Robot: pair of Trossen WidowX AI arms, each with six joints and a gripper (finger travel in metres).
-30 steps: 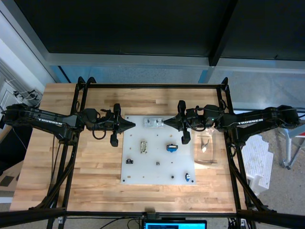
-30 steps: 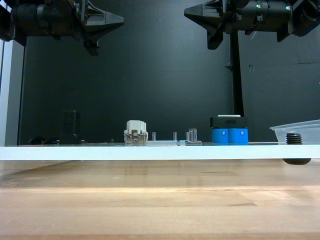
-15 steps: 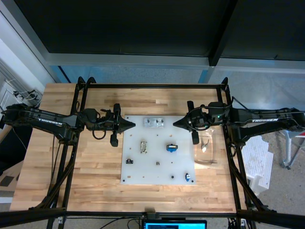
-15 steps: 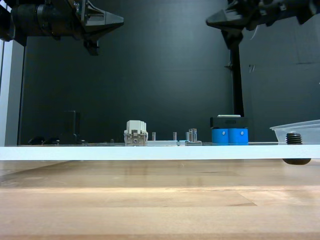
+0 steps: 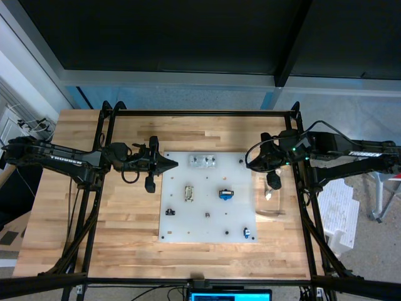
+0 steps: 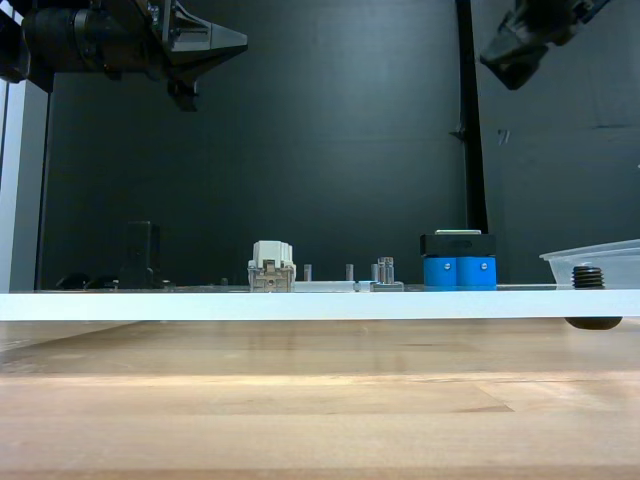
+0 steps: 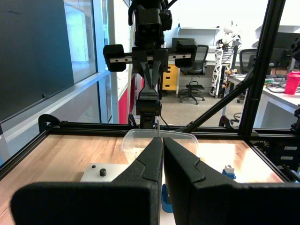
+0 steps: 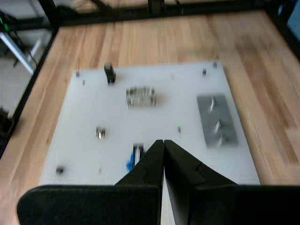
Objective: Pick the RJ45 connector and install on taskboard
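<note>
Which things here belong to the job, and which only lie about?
Job: RJ45 connector, in the clear tray; taskboard; right pincer, shut, high above taskboard's right edge.
Idle: left pincer, shut, high over its left edge; blue fitting.

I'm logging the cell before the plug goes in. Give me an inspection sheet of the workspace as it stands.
Surface: wooden tabletop with the white board lying flat in the middle.
Job's things: small pale plug lies in the clear tray, not gripped. The board carries a blue fitting, a silver plate and a beige block.
Clutter: nothing seen beyond the tray at the board's right edge.
Grippers: left gripper shut, raised over the board's left edge. Right gripper shut, raised near the tray, tilted down.
Cables: left wrist loop and right wrist loop, both above the board.
Surroundings: black frame, screen, office chairs.
</note>
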